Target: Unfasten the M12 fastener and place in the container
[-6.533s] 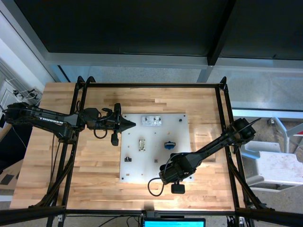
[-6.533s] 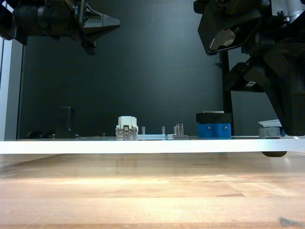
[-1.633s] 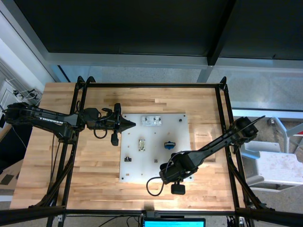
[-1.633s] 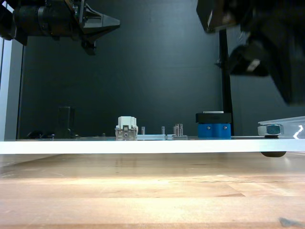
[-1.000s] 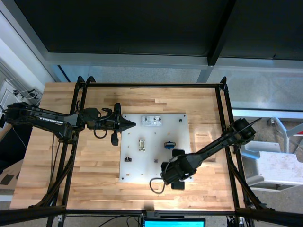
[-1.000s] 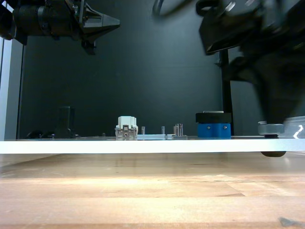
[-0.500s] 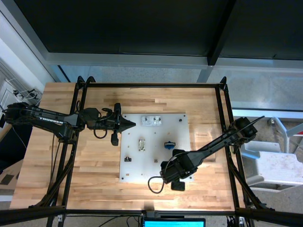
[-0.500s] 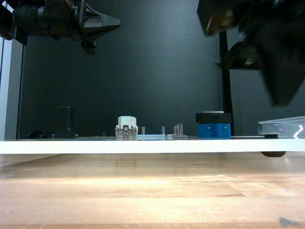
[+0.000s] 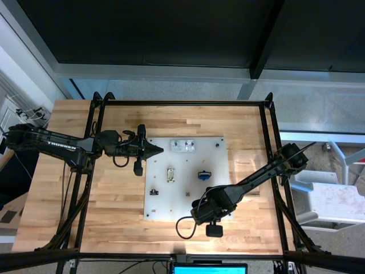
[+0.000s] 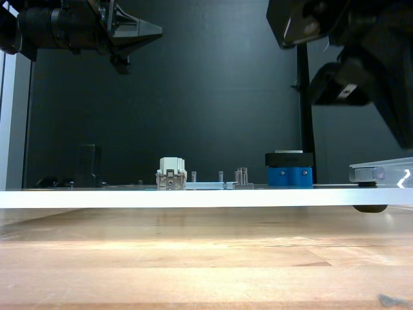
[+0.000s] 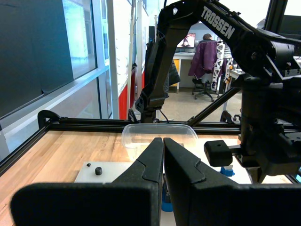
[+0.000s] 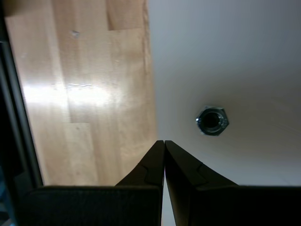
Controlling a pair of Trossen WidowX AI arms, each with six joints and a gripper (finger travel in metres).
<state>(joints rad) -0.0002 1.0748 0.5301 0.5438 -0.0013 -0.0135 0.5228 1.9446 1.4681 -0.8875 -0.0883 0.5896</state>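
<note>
M12 nut (image 12: 212, 111) is seen unremoved on its stud (image 10: 368, 184); right gripper (image 12: 164, 143) closed empty beside it, left gripper (image 11: 163, 141) closed, parked over board's (image 9: 162, 205) left edge.

Setting: a robotics laboratory inside an office-type building.

Evidence, high view:
- A wooden counter (image 9: 114, 217) is enclosed by a black metal frame (image 9: 182, 103).
- A black left arm (image 9: 51, 145) and a black right arm (image 9: 256, 177) are mounted at the counter's left and right edges.
- A white board (image 9: 165, 205) of small fittings lies at centre frame.
- A lit screen (image 9: 209, 268) sits at the bottom edge.
- The left gripper (image 9: 159, 150), fingers together, hangs above the board's far left part.
- The right gripper (image 12: 164, 142), fingers together, hangs over the board's near edge, right of centre.

Evidence, left wrist view:
- Maker's lettering (image 11: 218, 21) is printed on the right arm.
- Glass partitions (image 11: 80, 42) stand beyond the counter, with an office chair (image 11: 203, 87) and a person (image 11: 207, 37) at a monitor (image 11: 190, 40).
</note>
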